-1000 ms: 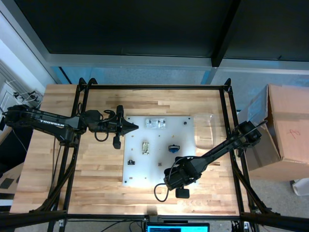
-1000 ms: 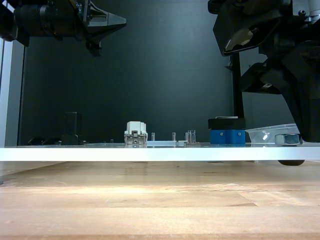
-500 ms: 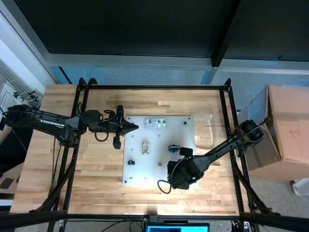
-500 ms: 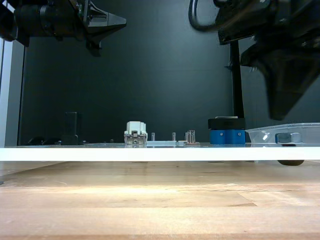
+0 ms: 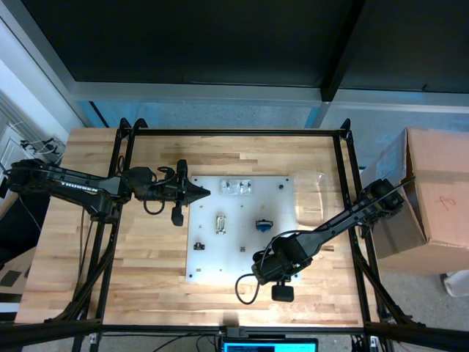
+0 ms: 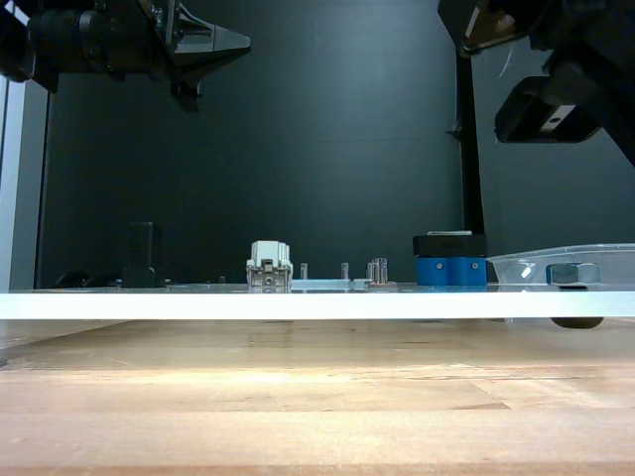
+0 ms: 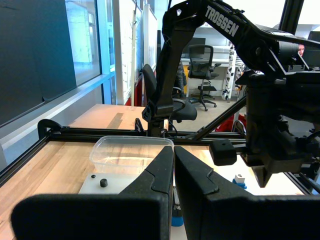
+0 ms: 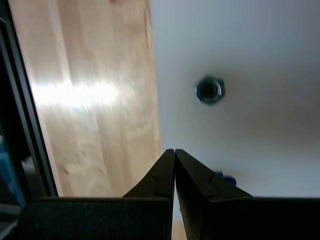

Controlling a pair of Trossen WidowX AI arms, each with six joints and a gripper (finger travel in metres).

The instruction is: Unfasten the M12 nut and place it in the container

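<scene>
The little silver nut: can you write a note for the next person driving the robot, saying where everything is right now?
Left gripper: shut, empty, held high over the white board's left edge, toward the far side.
Right gripper: shut, empty, raised above the board near its near right edge, close to the M12 nut.
M12 nut: on its stud, low against the board, no ribs showing. Neither gripper touches it.
Container: by the board's far right side. The nut is not in it.
Done: nothing that shows.
Left: unscrew the nut, lift it off, put it in the container.
</scene>
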